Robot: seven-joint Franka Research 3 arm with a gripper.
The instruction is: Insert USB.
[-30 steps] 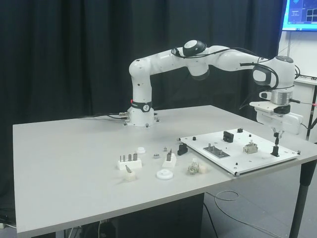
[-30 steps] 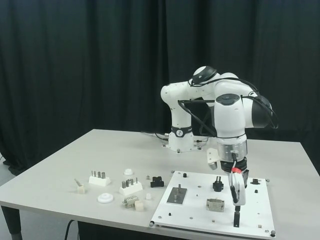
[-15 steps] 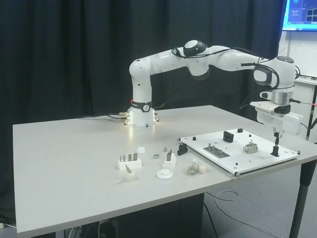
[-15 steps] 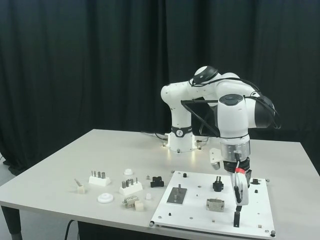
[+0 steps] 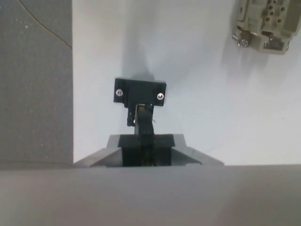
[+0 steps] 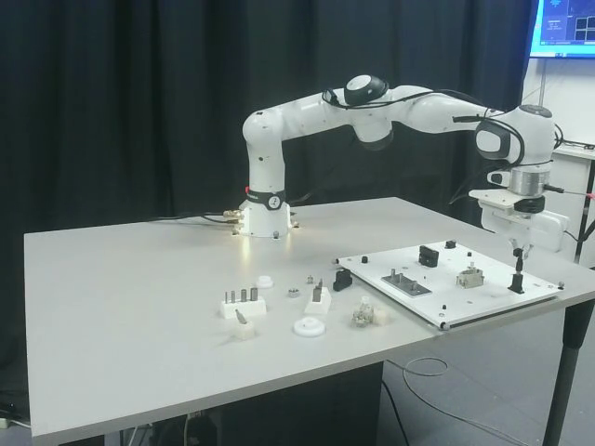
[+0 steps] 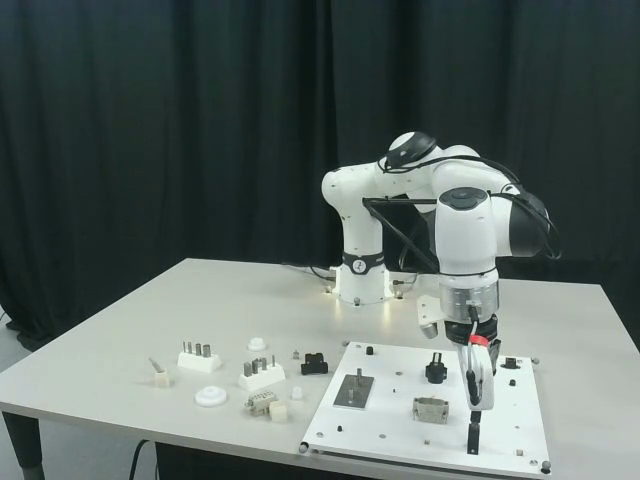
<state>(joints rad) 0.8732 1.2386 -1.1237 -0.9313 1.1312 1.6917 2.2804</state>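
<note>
My gripper (image 5: 146,143) hangs over the far corner of the white board (image 7: 390,425), fingers pointing down. They are shut on a thin black USB plug (image 5: 143,114) whose metal tip points at the board. Right under the tip stands the black USB socket (image 5: 140,90) on a base with two screws. In the room views the gripper (image 6: 517,249) (image 7: 477,403) sits just above that upright black socket (image 6: 517,282) (image 7: 473,438). Whether the tip touches the socket I cannot tell.
On the board stand a multi-pin connector block (image 7: 430,409) (image 5: 263,23), a black holder (image 7: 435,370) and a grey plate with pegs (image 7: 354,390). Small white and black parts (image 7: 200,358) lie on the grey table beside it. The board's edge (image 5: 73,94) runs close to the socket.
The gripper has shifted a little sideways above the socket and now holds almost still. The socket and the other parts have not moved.
</note>
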